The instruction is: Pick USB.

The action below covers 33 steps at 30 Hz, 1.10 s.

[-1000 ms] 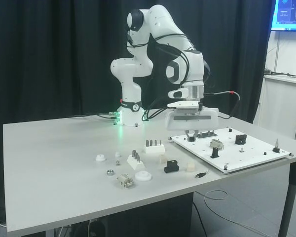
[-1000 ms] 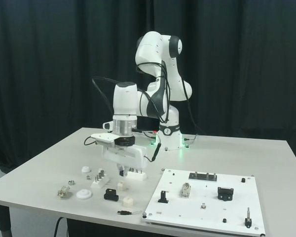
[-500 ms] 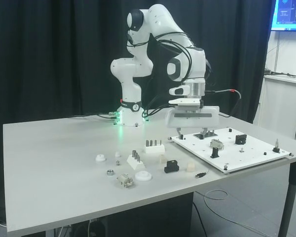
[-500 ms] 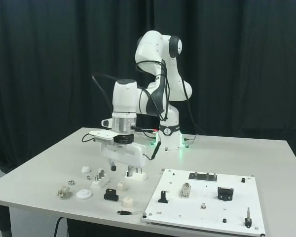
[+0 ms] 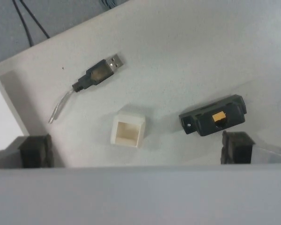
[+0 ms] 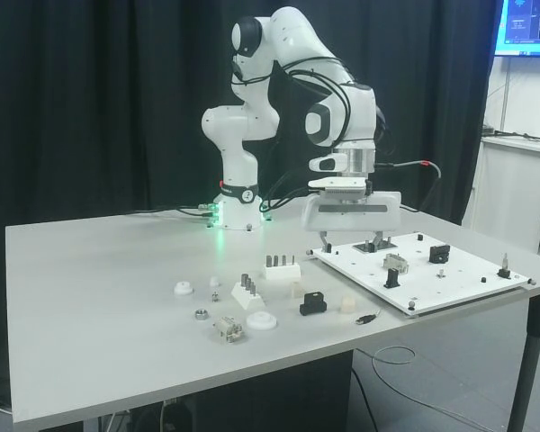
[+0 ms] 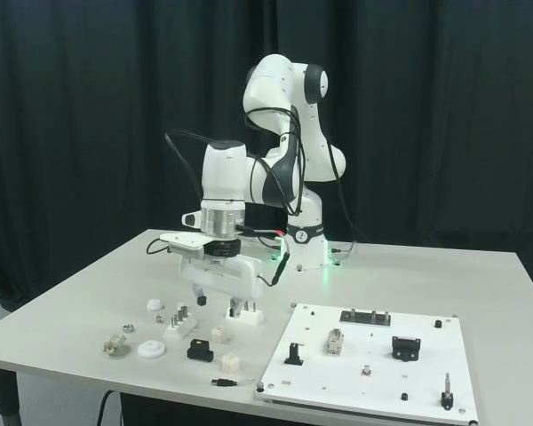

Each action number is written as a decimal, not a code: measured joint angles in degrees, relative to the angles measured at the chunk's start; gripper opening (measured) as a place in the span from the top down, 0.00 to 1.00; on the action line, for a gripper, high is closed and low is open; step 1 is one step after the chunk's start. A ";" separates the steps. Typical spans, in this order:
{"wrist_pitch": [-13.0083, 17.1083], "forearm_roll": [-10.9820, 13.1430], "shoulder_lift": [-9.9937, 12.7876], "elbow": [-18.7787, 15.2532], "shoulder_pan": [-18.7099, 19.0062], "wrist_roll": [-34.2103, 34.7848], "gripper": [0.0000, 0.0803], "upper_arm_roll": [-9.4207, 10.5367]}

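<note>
Black curtains hang behind the grey surface (image 6: 90, 270), where the white Franka arm (image 7: 289, 133) is bolted at the far side with a green light at its base. Its gripper (image 7: 218, 304) hangs above the surface with nothing between its fingers, which stand wide apart; in the wrist view the two black fingertips (image 5: 35, 151) sit far to either side.

Below the gripper, in the wrist view, lies the black USB plug with a metal tip and short clear lead (image 5: 95, 75), flat on the surface near its front edge. From the small white hollow cube (image 5: 128, 129), the USB plug lies at about 11 o'clock, apart from it. At 3 o'clock from the cube is a black plastic socket block (image 5: 214, 121), also apart.

In the second room view the USB plug (image 7: 224, 382) rests just beside the front corner of the white square board with mounted parts (image 7: 373, 364), at 8 o'clock from it.
</note>
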 joint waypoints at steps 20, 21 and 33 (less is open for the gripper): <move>0.00 -0.20 0.00 0.07 0.00 0.00 0.00 -0.03; 0.00 -0.20 0.00 0.08 0.00 0.00 0.00 -0.03; 0.00 -0.68 0.00 0.15 0.03 -0.34 0.00 0.02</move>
